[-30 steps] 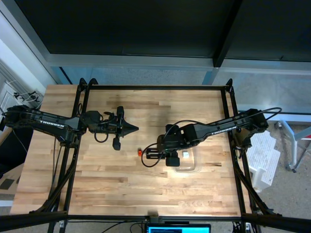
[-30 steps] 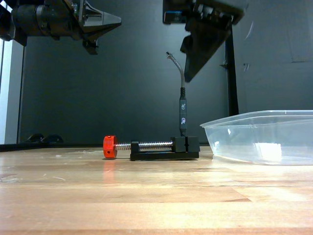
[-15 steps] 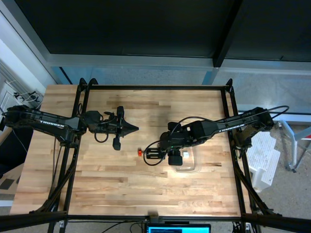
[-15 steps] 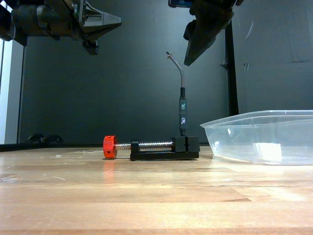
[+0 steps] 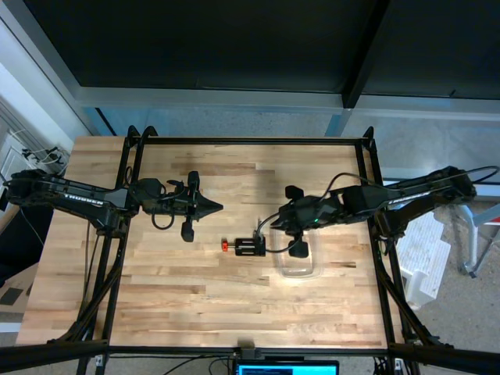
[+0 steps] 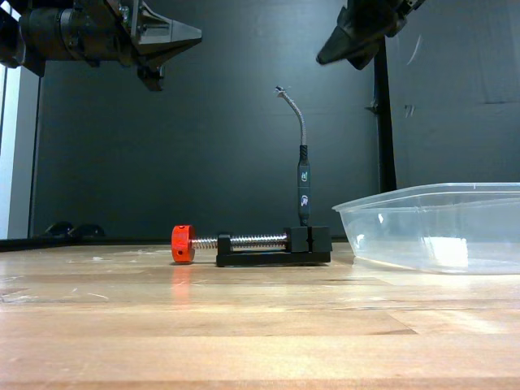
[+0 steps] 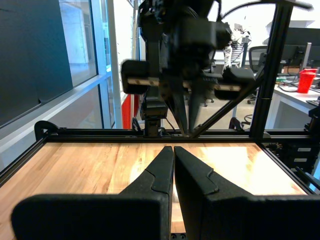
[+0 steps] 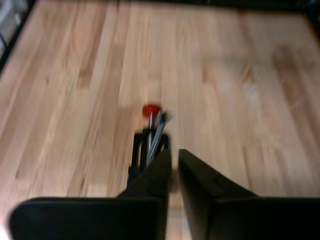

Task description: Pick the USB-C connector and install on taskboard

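Observation:
The taskboard [image 5: 248,248] [image 6: 273,248] [image 8: 146,150], a small black block with a red-orange knob [image 6: 182,244], lies mid-table. The USB-C connector [image 6: 303,191] stands upright in the block's right end, and its silver cable [image 6: 291,104] curves up and left. My right gripper [image 5: 271,223] [image 6: 322,58] [image 8: 174,156] hovers high above and to the right of the connector, touching nothing, fingers shut and empty. My left gripper [image 5: 217,207] [image 6: 197,34] [image 7: 173,150] hangs shut and empty over the table's left half, well away from the block.
A clear plastic tray [image 5: 303,268] [image 6: 431,227] sits just right of the taskboard, under the right arm. The black frame rails [image 5: 250,141] run round the table's edges. Bare wood lies in front of the block.
My right gripper has risen and drawn back to the right, away from the connector, which stays standing in the taskboard. The left arm has not moved.

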Robot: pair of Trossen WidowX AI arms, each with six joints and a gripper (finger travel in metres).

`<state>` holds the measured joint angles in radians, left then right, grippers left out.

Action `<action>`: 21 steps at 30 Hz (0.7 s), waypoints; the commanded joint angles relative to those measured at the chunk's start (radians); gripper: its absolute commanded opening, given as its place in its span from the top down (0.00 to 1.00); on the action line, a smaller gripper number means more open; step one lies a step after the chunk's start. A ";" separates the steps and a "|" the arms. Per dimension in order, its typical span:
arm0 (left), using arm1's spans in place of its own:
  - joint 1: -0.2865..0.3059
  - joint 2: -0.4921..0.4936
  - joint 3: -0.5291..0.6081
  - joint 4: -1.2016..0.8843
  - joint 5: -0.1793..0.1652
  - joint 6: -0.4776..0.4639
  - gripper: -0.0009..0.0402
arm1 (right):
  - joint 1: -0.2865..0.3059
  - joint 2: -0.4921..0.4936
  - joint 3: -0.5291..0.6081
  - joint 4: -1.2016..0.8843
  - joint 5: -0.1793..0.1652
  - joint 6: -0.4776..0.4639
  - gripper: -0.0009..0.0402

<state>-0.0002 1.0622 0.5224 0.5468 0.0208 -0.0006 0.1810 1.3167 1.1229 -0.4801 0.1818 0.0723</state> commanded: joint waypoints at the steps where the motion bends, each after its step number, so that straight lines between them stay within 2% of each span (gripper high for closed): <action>1: 0.000 0.000 0.000 0.000 0.000 0.000 0.98 | -0.023 -0.069 -0.062 0.083 -0.029 -0.008 0.96; 3: 0.000 0.000 0.000 0.001 0.000 0.000 0.98 | -0.040 -0.105 -0.102 0.142 -0.052 -0.020 0.95; 7: 0.000 0.000 0.000 0.000 0.000 0.000 0.98 | -0.069 -0.171 -0.191 0.298 -0.060 -0.053 0.98; 12: 0.000 0.000 0.000 0.000 0.000 0.000 0.98 | -0.125 -0.233 -0.296 0.468 -0.132 -0.050 0.98; 21: 0.000 0.000 0.000 0.000 0.000 0.000 0.98 | -0.164 -0.298 -0.455 0.779 -0.130 -0.042 0.98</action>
<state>-0.0002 1.0622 0.5228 0.5472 0.0208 -0.0006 0.0246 1.0203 0.6884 0.2600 0.0494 0.0223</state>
